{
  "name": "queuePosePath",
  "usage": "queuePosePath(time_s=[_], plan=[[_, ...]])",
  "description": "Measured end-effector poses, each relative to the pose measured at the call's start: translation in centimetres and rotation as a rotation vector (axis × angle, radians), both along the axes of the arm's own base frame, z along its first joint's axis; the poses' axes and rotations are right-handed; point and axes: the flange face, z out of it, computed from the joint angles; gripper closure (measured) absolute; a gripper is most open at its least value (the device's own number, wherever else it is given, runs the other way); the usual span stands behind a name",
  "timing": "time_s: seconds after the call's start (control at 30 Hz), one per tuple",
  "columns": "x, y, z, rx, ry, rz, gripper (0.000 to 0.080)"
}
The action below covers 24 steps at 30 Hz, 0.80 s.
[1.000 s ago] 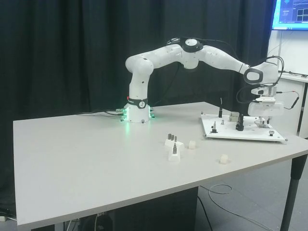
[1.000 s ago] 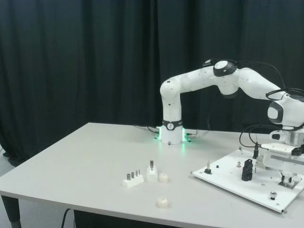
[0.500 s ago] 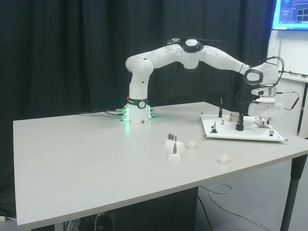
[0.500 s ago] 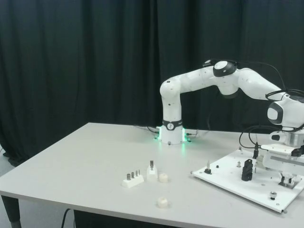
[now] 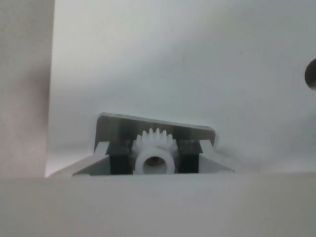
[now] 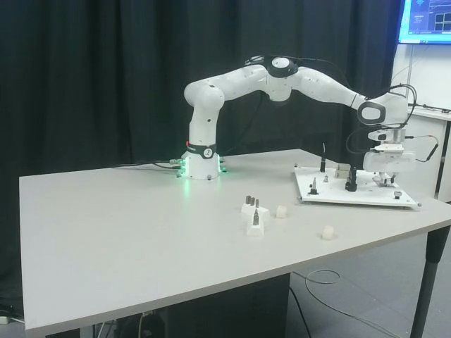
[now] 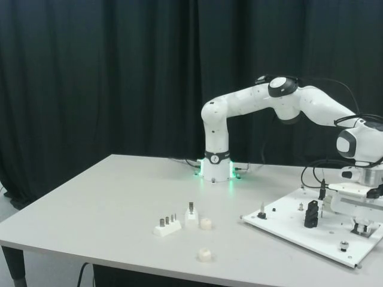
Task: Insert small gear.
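Overhead, the wrist view showed the small gear (image 5: 155, 151), white and toothed with a central bore, clamped between the two black fingertips of the gripper (image 5: 155, 159), one pad (image 5: 120, 157) pressing on each side of it. Beneath the gear lay the white assembly board (image 5: 187, 74). From the first room view, the white arm (image 6: 282, 79) reached out from its green-lit base across the grey table (image 6: 127, 232), its gripper (image 6: 385, 179) held low over the far end of the board (image 6: 352, 194). Near the table's middle stood a white peg holder (image 7: 167, 226), with two small white blocks (image 7: 205, 254) just beside it.
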Motion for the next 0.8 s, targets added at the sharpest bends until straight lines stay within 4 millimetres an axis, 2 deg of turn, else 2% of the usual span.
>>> queuePosePath(time_s=[0.53,0.8], plan=[[0.14,-0.07,-0.29,0.005,0.011,0.0,0.0604],[0.45,-0.36,-0.27,0.029,0.031,-0.072,0.0604]])
